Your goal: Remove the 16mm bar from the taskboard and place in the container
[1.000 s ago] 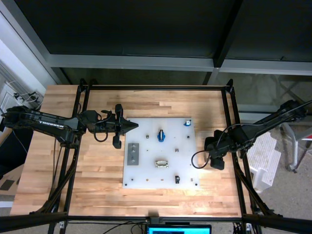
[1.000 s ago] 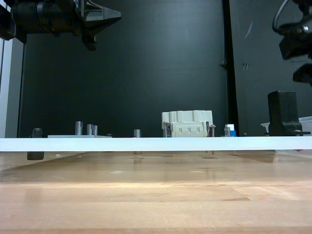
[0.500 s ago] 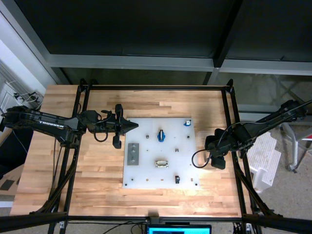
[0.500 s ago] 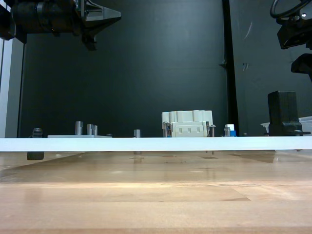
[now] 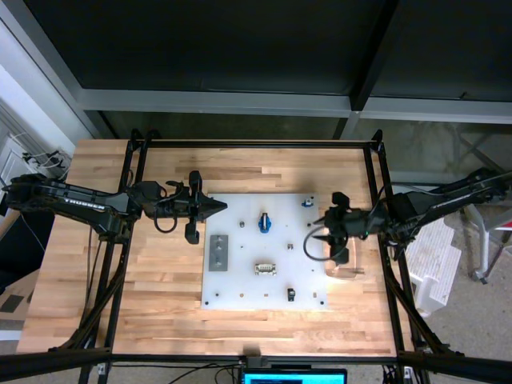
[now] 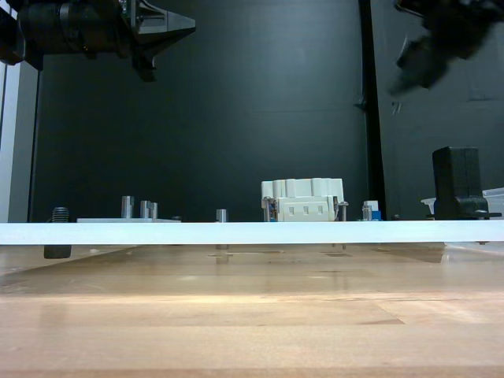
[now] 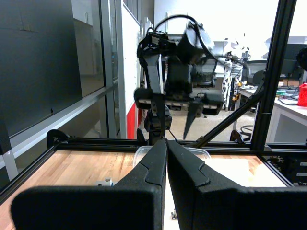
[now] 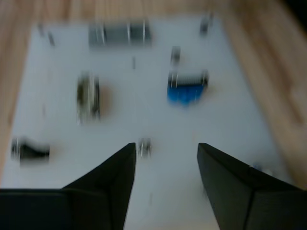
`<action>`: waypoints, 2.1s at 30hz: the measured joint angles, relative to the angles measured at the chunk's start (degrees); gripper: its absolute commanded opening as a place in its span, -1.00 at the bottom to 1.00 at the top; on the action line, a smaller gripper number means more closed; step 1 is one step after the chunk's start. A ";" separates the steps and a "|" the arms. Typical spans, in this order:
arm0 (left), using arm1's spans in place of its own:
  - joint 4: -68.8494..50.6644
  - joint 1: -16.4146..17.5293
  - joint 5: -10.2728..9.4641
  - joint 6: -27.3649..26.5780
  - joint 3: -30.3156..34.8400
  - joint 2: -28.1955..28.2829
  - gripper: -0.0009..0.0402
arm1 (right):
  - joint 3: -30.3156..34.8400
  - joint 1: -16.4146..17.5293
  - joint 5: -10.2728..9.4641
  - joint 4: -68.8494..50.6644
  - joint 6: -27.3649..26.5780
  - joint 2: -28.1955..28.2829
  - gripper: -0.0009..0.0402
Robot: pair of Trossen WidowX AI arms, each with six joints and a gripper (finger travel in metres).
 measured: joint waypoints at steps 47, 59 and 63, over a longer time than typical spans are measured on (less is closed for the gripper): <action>0.00 0.00 0.02 0.00 0.00 0.00 -0.96 | -15.21 -16.15 -15.34 58.60 -13.40 0.00 -0.96; 0.00 0.00 0.02 0.00 0.00 0.00 -0.96 | -15.21 -16.15 -15.32 58.58 -13.38 0.00 -0.96; 0.00 0.00 0.02 0.00 0.00 0.00 -0.96 | -15.21 -16.15 -15.34 58.55 -13.40 0.00 -0.96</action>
